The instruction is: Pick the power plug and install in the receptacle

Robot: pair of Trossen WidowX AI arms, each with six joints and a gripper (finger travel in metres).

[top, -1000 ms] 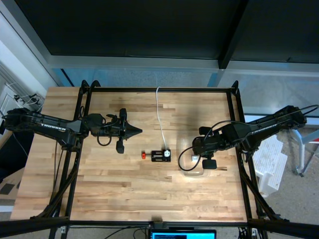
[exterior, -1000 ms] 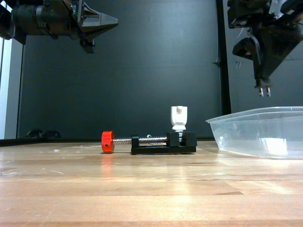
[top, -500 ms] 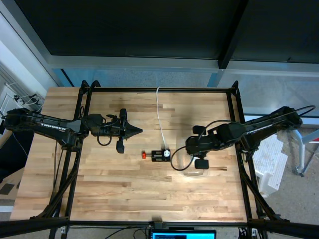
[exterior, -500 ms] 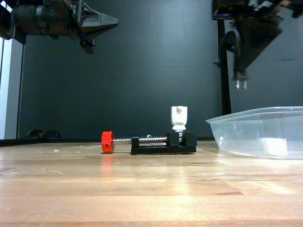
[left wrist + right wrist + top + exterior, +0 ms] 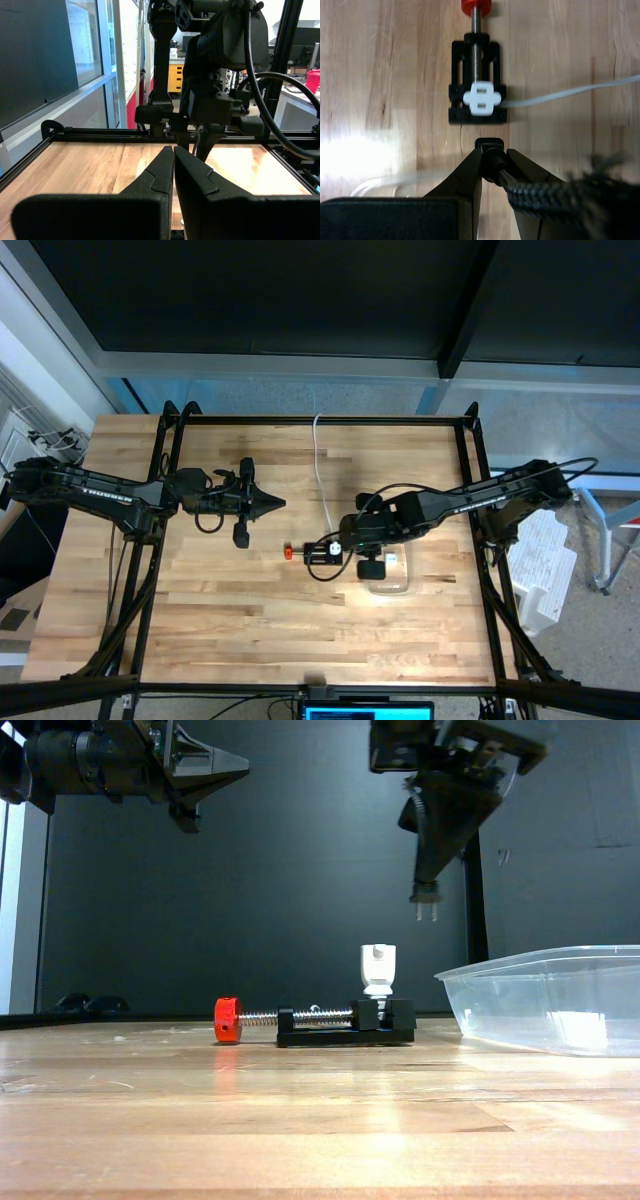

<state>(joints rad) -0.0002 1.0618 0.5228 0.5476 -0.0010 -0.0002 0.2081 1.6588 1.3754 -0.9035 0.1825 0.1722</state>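
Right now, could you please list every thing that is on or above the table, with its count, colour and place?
table: 1, light wood, under everything.
vise: 1, black, mid-table.
red knob: 1, on the vise's left end.
receptacle: 1, white, upright in the vise.
cable: 1, white, thin, from the receptacle to the far edge.
tray: 1, clear plastic, right of the vise.
power plug: 1, dark, prongs down, in the air above and right of the receptacle.
left arm: 1, black, parked high at left; jaws shut, empty.
right arm: 1, black, reaching inward; jaws shut on the power plug.
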